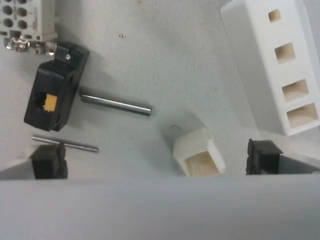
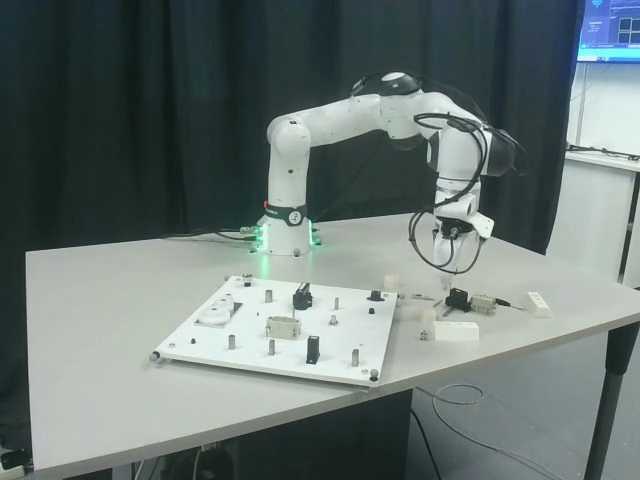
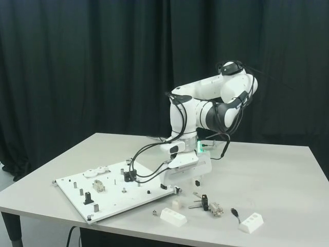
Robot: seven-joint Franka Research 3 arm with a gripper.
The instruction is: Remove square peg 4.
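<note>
Grey bench (image 2: pixel 100 300) before black curtains. Nearest on it, toward the left: white board (image 2: pixel 195 340) studded with small fixtures. Just right of that board, by the near edge: long white block (image 1: pixel 280 65) with four square sockets, all showing empty in the wrist view. Near the block but apart from it: square peg 4 (image 1: pixel 197 150), judged to be the small hollow white piece lying tipped on its side on the bench, out of every socket. A little farther: thick metal pin (image 1: pixel 115 104), thin metal pin (image 1: pixel 65 145), black connector (image 1: pixel 55 87), grey-white plug (image 1: pixel 22 20). Above these: tool (image 1: pixel 155 159), spread wide, holding nothing, black pads (image 1: pixel 49 161) well clear on either side of the peg. Farthest: white arm base (image 2: pixel 283 235), lit green.

Looks finished as far as removal goes. Risks from here:
- Peg nudged into the pins, or sent tumbling toward the bench edge, by any low descent.
- Peg squirted out sideways by a pinch on its tilted, hollow body.
- Block or connector clipped by a low sweep on the way out.
</note>
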